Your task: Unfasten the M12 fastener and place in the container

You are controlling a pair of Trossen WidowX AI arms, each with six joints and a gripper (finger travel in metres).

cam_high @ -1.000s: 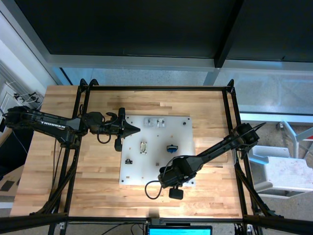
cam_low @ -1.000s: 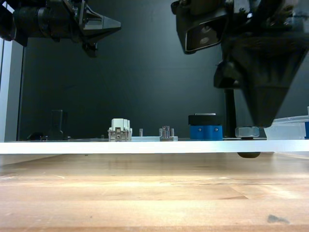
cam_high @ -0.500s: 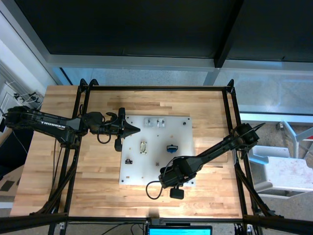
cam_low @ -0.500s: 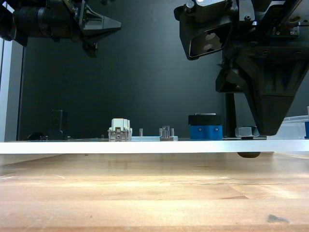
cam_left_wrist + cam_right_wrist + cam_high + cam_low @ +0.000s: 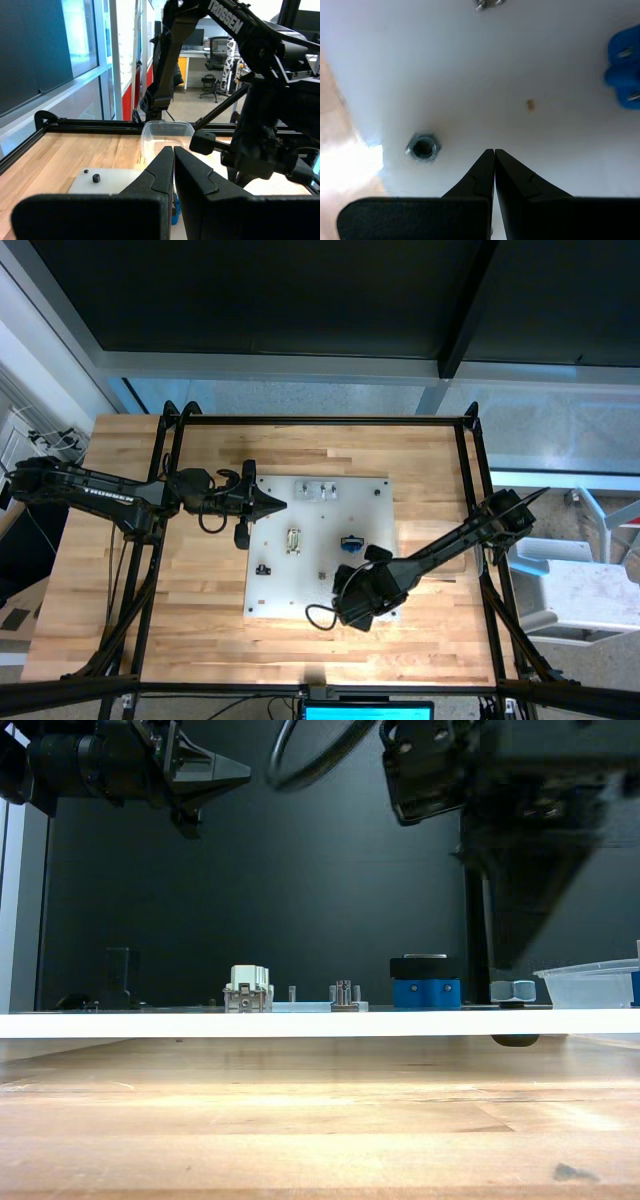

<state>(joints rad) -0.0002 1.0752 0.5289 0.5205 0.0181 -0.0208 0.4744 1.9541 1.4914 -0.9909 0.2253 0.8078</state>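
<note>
R pincer blurred, container cut off

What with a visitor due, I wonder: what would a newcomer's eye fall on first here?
The right gripper, shut on nothing, points down at the white board just beside the small silver nut; whether the nut sits on its stud I cannot tell. The clear container stands at the board's right, and the left gripper hangs parked, shut, over the board's far left edge.

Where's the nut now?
Low view: nut sits at the board's near right, just left of the tray, near the shut right gripper, unheld. Left gripper hangs at the board's left edge.
</note>
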